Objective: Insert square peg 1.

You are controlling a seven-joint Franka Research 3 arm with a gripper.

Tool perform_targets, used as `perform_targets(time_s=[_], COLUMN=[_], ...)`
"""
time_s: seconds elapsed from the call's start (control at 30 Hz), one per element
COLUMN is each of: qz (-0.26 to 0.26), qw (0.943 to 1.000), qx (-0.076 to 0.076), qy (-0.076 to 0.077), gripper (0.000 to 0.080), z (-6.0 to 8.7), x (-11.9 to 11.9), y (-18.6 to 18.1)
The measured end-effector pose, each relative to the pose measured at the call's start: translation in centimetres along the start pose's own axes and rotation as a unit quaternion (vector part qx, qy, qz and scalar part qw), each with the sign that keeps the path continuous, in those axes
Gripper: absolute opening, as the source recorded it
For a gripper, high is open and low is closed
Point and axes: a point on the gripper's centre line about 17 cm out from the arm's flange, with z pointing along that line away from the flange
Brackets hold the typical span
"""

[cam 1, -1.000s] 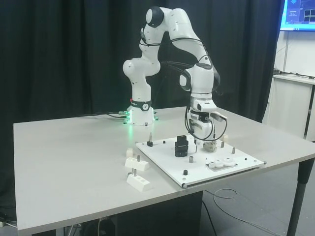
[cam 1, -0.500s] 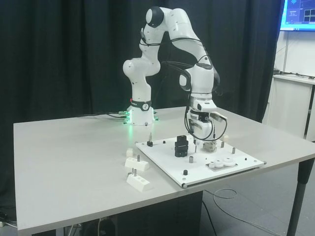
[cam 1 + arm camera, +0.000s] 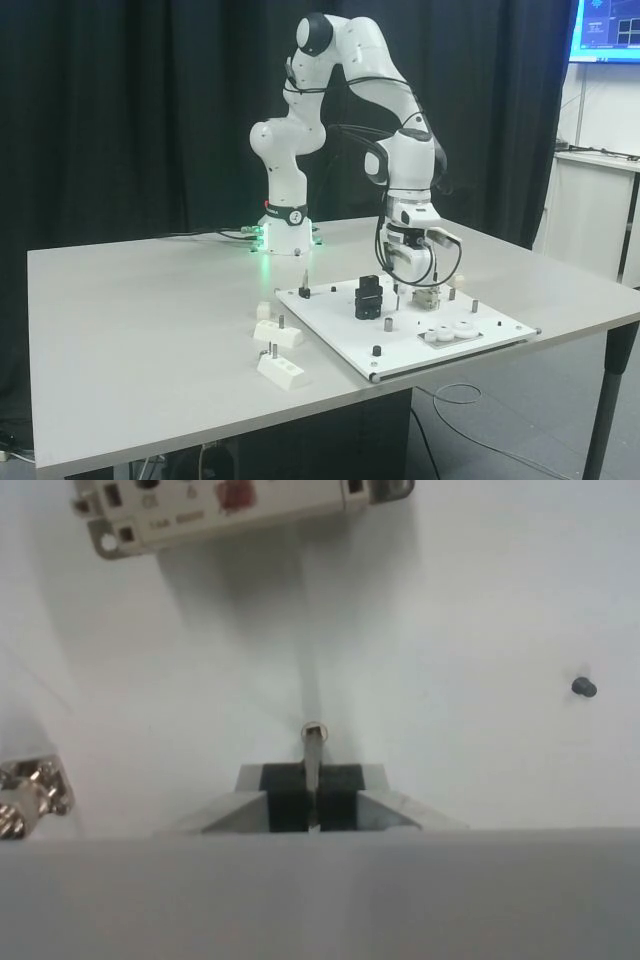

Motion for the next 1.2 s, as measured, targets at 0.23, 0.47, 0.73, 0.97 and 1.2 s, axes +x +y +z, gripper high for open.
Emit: perform_targets(time_s=[0.23,0.47,0.73,0.97,1.2], qz=[-0.001,-0.002,-0.006,-0.007,-0.007], qw=[1.0,1.0,1.0,1.0,1.0], qx=[-0.002,-0.003,-0.003,-0.003,-0.002], qy=[0.0,-0.001,-0.004,-0.004,-0.004], gripper=[0.0021,0.0021,0.0021,0.0021,0.0021], z=[0.01,0.02,0.02,0.01,0.02], x=[0.05,0.03,-0.06,-0.07,-0.07], y=[0.11,0.14,0.15,0.13,0.1])
